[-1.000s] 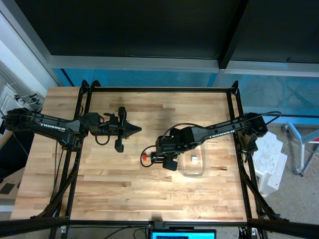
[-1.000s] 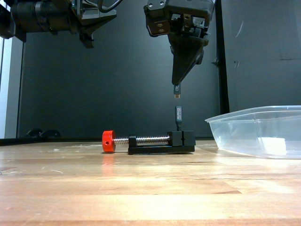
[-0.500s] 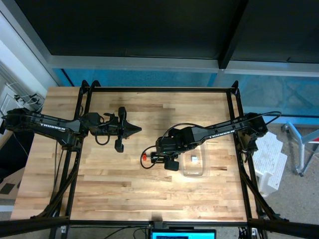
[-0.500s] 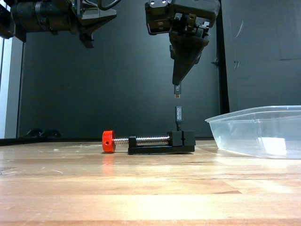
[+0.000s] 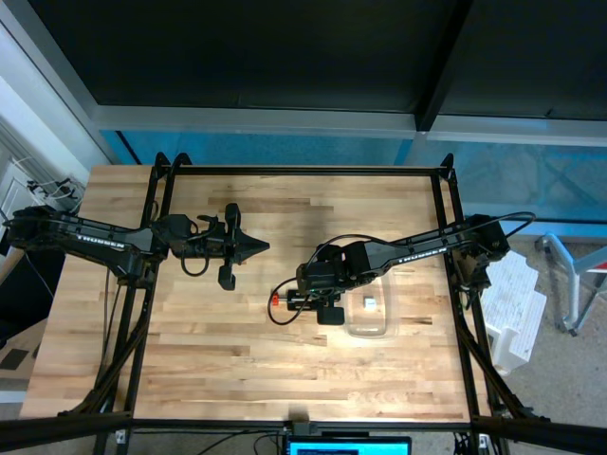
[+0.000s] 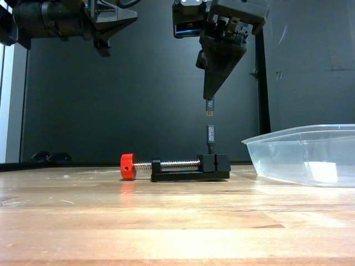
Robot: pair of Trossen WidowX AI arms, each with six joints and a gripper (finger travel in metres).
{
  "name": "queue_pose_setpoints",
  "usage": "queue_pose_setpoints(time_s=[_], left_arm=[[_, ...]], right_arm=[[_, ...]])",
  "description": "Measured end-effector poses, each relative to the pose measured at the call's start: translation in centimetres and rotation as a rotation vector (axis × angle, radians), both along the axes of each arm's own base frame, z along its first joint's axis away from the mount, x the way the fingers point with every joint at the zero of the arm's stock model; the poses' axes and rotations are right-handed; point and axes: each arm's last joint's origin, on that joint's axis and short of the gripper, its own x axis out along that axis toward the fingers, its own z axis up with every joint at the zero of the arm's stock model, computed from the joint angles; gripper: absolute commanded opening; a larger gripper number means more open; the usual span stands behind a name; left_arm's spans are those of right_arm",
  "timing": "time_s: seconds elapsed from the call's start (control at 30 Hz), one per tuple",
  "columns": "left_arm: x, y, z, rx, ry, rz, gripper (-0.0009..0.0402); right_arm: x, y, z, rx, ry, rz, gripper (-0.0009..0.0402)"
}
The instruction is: Pick the usb-c connector and install on the hub
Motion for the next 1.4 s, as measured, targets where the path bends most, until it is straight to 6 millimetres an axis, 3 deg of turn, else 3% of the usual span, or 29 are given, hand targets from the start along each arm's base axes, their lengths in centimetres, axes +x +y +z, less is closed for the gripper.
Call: queue_pose_setpoints(time_s=[1.4], left_arm=[[-0.01, 0.0, 0.01, 0.0, -0.001, 0.0, 0.0]], right_arm=[[0.57, 0.1, -0.71, 0.002, -0.031, 0.007, 0.0]])
